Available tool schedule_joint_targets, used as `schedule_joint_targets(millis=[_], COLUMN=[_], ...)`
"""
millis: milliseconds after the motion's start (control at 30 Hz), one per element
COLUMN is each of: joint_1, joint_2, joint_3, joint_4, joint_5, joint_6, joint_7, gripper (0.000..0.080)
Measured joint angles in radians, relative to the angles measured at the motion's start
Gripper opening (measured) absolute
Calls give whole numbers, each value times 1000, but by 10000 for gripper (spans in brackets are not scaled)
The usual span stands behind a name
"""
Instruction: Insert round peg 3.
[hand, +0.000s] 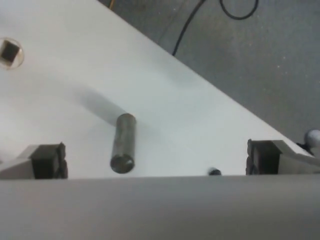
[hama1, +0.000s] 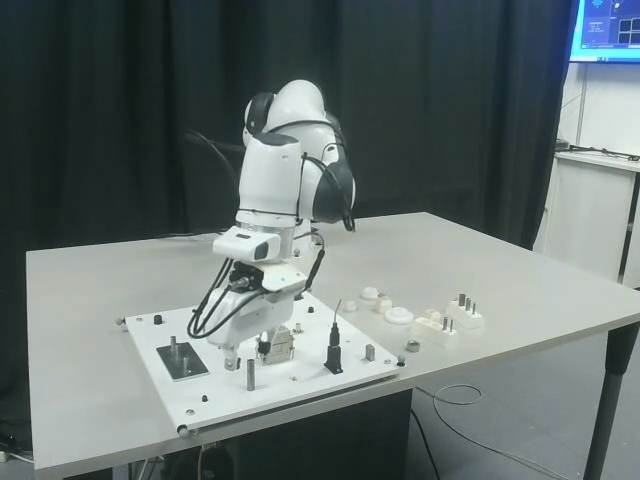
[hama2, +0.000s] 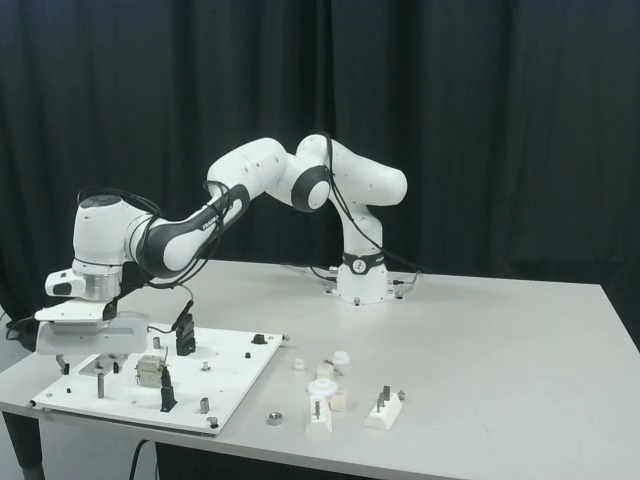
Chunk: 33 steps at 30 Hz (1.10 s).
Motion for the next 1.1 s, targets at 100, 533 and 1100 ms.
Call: schedule_joint_targets(millis=[100,533,1100], joint_1=[2,4,3], joint_2=[0,0,2], joint_3=[-7,-12,-12], joint_4=[8,16,13], joint_5=[0,-16,-37], joint_6=[2,39,58], joint_7=[0,-21,-47], gripper=[795,800,800])
